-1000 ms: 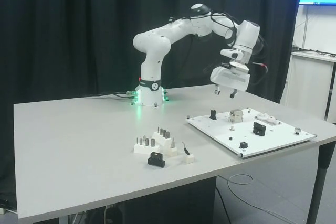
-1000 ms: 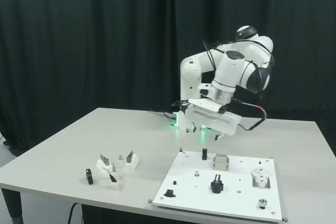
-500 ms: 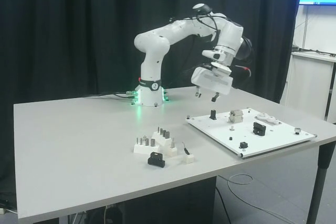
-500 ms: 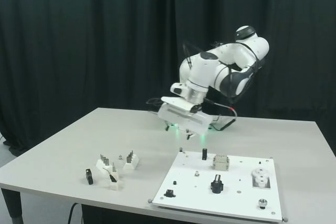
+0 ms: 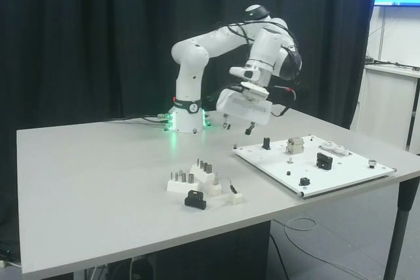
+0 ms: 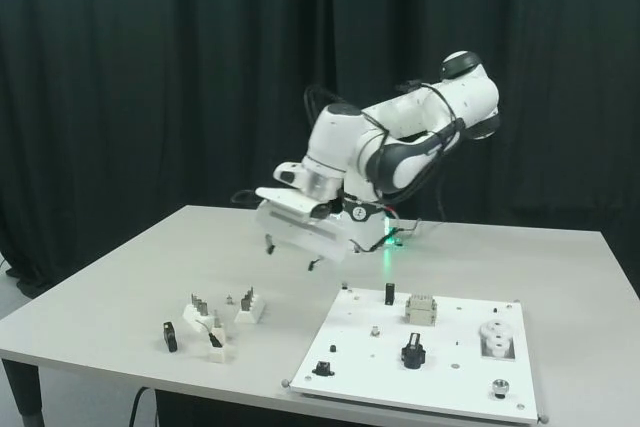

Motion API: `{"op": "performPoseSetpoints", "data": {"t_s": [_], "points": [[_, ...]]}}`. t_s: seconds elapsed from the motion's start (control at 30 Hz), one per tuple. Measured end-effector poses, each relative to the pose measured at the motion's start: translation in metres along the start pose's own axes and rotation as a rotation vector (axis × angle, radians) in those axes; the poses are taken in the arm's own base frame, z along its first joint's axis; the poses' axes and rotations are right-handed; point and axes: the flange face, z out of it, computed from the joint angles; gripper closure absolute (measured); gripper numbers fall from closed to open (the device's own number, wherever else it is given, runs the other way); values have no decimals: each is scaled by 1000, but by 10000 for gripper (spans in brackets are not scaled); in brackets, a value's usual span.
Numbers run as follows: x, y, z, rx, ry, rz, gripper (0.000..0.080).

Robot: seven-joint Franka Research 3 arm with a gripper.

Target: Pick square peg 2.

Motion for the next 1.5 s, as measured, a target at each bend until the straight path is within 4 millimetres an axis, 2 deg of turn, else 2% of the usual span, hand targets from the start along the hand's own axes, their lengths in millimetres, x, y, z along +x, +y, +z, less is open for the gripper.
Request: {"op": "performPoseSetpoints", "data": {"t_s": [0.3, 0.57, 1.03, 1.5], "points": [[32, 28, 31, 34, -33, -54, 3], [47, 50, 55, 59, -67, -83, 3], [59, 86, 90, 101, -129, -71, 3], [55, 99, 114, 184, -204, -137, 3]]}}
